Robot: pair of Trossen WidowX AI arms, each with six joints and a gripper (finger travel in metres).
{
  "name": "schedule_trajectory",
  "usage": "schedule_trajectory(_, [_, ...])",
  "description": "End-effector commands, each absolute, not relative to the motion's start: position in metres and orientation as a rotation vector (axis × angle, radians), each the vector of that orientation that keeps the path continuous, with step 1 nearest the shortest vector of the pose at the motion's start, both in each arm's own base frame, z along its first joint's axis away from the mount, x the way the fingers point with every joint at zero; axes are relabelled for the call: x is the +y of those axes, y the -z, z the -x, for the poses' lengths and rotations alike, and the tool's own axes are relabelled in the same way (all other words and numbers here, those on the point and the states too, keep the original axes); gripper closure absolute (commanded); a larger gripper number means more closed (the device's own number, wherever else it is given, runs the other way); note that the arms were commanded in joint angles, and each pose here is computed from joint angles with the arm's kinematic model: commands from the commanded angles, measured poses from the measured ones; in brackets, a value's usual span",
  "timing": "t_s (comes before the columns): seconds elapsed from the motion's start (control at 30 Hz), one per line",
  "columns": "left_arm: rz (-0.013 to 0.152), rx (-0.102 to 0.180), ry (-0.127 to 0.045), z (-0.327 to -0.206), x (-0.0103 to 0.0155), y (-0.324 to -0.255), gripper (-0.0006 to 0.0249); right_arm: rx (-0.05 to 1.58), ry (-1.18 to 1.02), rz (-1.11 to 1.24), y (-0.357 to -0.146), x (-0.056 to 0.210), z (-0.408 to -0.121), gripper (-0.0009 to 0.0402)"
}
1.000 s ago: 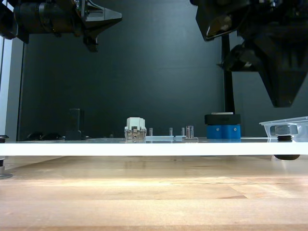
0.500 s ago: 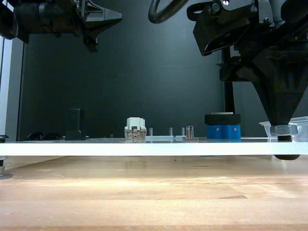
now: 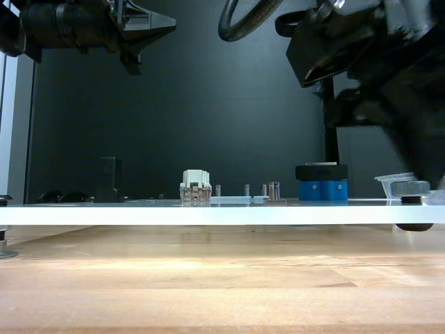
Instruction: Pick the M12 nut and place it on its threads and fasten
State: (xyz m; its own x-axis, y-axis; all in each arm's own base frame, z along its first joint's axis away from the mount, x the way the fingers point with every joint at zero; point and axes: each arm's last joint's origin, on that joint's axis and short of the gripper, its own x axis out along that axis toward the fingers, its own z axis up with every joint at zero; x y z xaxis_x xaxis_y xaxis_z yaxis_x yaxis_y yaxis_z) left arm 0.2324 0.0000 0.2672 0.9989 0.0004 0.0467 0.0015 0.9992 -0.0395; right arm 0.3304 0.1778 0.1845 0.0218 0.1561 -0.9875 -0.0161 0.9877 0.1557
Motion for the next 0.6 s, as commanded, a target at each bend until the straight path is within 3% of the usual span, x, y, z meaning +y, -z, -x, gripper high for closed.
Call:
schedule_trajectory(0.03, [0.039,-0.047,0.001,-0.2325,0.0000,-0.2673,0.0243,1.567,-0.242,-0.125,-0.1878,0.1801,-0.3289,0.0393])
schedule_trajectory(0.37, [0.039,-0.047,0.000,-0.2325,0.0001,-0.2673,0.0243,1.489,-0.013,0.044,-0.1945,0.1707,-0.3272,0.0393])
schedule_trajectory(0.6, [0.039,-0.047,0.000,-0.2325,0.0001,-0.2673,0.0243,1.482,-0.010,0.050,-0.1917,0.1713,-0.3283,0.0393])
